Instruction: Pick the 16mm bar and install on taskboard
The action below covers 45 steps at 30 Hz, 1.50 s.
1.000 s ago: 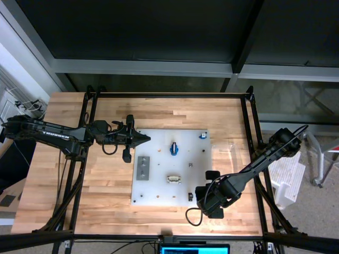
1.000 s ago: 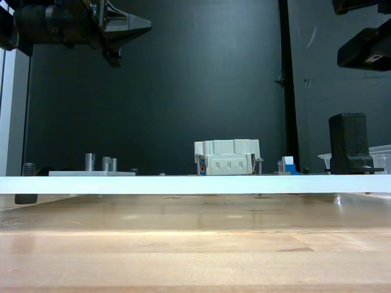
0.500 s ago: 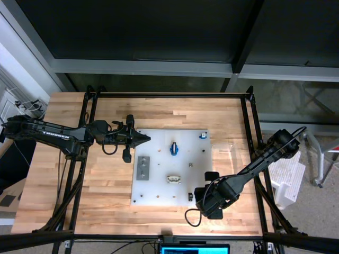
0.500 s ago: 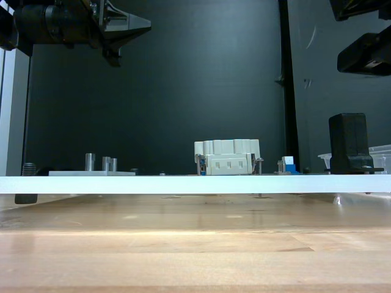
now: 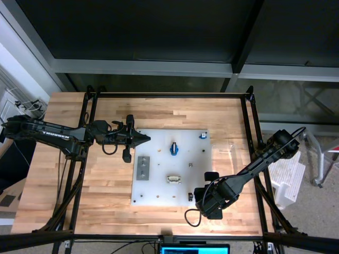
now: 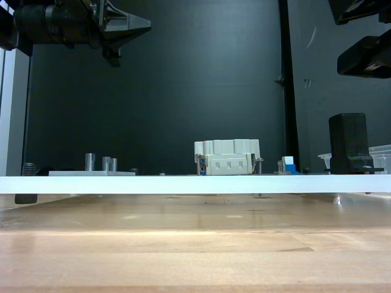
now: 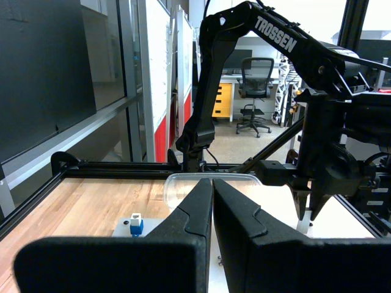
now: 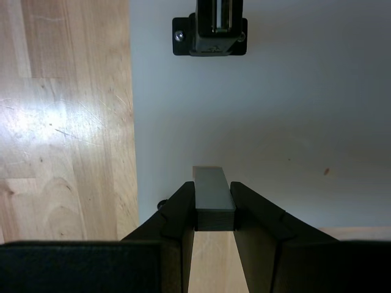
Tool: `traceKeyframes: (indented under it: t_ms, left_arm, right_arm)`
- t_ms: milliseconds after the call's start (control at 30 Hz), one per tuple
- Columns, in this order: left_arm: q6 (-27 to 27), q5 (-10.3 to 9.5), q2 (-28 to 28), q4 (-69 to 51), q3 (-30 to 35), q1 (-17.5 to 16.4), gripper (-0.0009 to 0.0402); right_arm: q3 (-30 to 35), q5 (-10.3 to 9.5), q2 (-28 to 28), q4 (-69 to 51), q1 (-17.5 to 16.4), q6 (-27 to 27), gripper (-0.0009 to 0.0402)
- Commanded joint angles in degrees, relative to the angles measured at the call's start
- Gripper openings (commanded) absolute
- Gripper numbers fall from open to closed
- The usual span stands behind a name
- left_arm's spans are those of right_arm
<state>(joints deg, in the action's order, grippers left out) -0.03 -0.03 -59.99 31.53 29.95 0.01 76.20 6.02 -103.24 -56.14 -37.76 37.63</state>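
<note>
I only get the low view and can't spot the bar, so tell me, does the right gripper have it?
Observer: Yes, the right wrist view shows the right gripper shut on the bar.
Operator: Where over the board?
Observer: In the high view it hangs by the near right corner of the taskboard, next to the black connector.
Operator: And the left gripper?
Observer: Its wrist view shows the left gripper shut, holding nothing.
</note>
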Motion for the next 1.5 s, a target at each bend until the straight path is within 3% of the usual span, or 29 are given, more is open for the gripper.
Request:
traceKeyframes:
  t_ms: [33,1500]
  left_arm:
    - [0.0,0.0,0.0,0.0,0.0,0.0,0.0]
    - [0.0,0.0,0.0,0.0,0.0,0.0,0.0]
  right_arm:
    - [0.0,0.04,-0.1,0.1,0.0,0.1,0.0025]
    - [-2.5,-0.02,-0.4,3.1,0.0,0.3,0.0025]
